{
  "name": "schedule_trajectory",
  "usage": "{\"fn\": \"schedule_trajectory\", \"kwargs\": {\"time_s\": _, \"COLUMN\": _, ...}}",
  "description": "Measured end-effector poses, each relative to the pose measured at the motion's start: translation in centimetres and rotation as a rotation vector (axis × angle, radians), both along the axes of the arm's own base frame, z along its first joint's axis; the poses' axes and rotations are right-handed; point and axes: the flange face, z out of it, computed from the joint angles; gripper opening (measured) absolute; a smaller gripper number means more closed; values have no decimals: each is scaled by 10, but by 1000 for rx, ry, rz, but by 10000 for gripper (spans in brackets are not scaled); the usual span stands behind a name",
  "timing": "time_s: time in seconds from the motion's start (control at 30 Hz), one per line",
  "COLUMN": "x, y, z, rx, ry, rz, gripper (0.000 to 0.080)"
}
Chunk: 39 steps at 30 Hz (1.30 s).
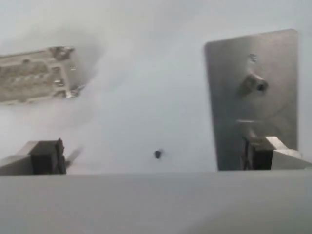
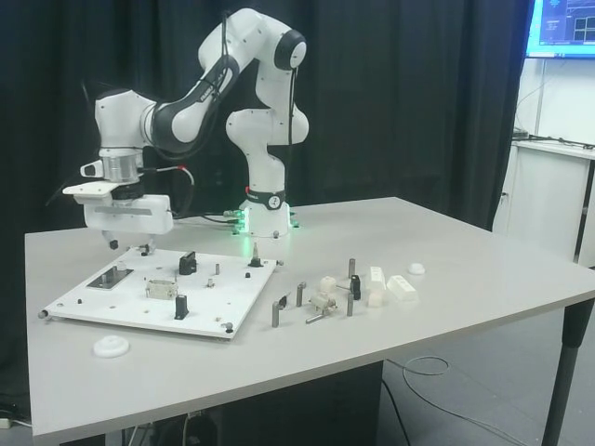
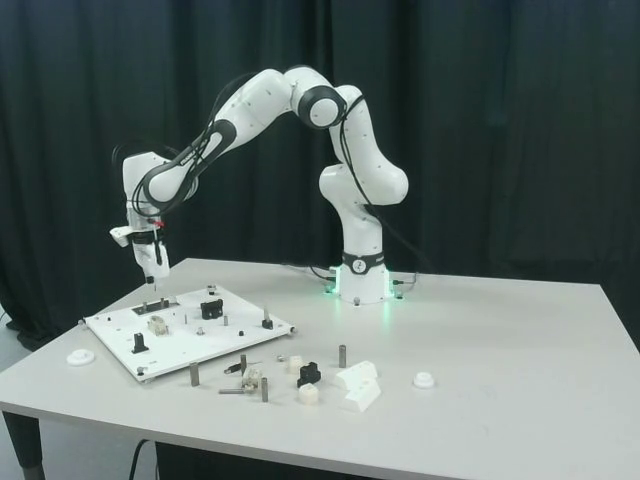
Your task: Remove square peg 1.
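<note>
The gripper (image 2: 128, 247) hangs above the far left corner of the white board (image 2: 232, 307), its 2 fingertips (image 1: 46, 157) spread wide and holding nothing. Under it, in the wrist view, lies a grey metal plate (image 1: 251, 97) with a short peg (image 1: 254, 85) standing up from its middle; this looks like the peg to be pulled, though nothing marks it as number 1 and its square section cannot be made out. In the first room view the same plate (image 2: 112, 278) sits flat near the board's left edge, directly below the fingers. The peg stands upright, long axis vertical, top toward the gripper, so it should come out straight upward. It is probably metal: stiff, light for its bulk, smooth and a bit slippery, unlikely to break. The best hold seems to be on 2 opposite flat sides just below the top, fingers square to those faces, since a grip across corners could twist or slip. A connector block (image 1: 36, 75) lies well apart from the plate.
</note>
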Motion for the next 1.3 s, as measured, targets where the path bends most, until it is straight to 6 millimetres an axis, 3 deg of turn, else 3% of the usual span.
{"fn": "schedule_trajectory", "kwargs": {"time_s": 0.67, "x": 22, "y": 39, "z": -10, "rx": -6, "ry": 0, "rz": 63, "gripper": 800}}
{"fn": "schedule_trajectory", "kwargs": {"time_s": 1.3, "x": 14, "y": 75, "z": -18, "rx": -63, "ry": -42, "rz": 66, "gripper": 800}}
